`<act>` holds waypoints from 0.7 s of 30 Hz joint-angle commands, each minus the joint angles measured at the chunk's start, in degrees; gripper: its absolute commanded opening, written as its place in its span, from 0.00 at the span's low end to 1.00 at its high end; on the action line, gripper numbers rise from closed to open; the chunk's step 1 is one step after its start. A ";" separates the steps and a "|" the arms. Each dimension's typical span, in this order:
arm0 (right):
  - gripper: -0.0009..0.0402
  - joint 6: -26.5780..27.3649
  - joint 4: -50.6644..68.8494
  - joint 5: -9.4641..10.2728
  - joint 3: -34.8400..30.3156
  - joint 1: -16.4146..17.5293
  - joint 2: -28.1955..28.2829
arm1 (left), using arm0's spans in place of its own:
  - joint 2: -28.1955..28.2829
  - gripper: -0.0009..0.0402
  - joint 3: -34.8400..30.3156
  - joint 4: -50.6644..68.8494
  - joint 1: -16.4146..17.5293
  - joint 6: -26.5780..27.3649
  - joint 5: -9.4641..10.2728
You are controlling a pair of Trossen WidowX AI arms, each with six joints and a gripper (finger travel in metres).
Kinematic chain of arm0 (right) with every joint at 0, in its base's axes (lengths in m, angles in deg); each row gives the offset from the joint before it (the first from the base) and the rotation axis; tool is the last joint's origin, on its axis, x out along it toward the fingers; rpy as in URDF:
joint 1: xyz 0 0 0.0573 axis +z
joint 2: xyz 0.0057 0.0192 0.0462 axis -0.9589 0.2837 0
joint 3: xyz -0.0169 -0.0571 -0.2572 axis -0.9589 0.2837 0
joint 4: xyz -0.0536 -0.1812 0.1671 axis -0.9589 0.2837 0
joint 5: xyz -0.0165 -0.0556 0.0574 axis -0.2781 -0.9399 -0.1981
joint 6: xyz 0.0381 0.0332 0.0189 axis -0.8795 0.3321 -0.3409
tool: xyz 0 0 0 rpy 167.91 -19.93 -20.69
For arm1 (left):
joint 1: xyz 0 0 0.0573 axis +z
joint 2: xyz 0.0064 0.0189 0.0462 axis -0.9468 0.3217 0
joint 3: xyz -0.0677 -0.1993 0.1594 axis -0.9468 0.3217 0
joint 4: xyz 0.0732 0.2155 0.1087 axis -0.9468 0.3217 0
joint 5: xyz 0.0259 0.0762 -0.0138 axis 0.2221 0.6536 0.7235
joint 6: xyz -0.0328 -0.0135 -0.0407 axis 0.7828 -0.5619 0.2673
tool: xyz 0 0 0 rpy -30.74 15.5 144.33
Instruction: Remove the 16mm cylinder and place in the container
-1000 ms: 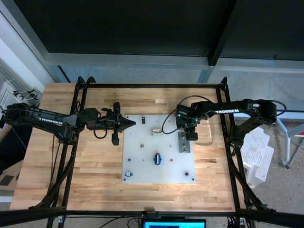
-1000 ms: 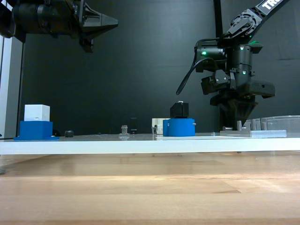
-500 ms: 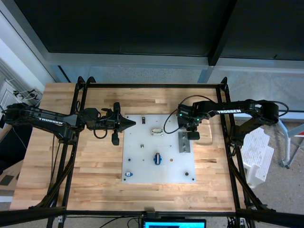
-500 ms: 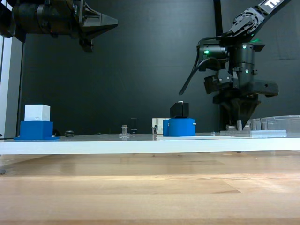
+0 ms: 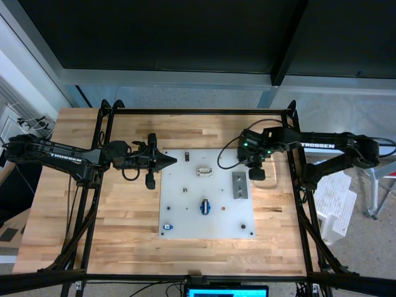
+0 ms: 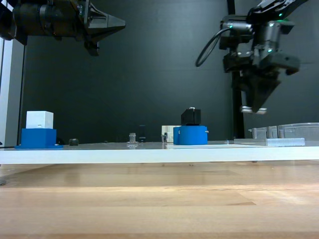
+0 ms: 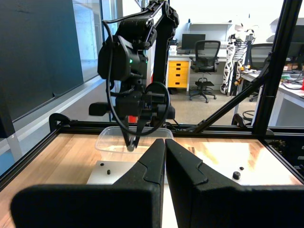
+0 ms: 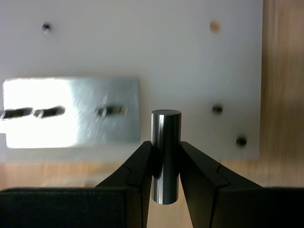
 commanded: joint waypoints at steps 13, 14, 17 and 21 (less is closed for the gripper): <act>0.17 -2.47 4.81 -0.59 8.46 0.02 -3.21 | 0.02 0.02 0.00 0.00 0.02 -0.02 -0.02; 0.21 -2.54 4.70 -0.59 8.46 0.02 -3.21 | 0.02 0.02 0.00 0.00 0.02 -0.02 -0.02; 0.33 -2.91 4.11 -0.59 8.44 0.02 -3.21 | 0.02 0.02 0.00 0.00 0.02 -0.02 0.00; 0.47 -3.54 3.78 -0.55 8.20 0.02 -3.21 | 0.02 0.02 0.00 0.00 0.02 -0.02 -0.02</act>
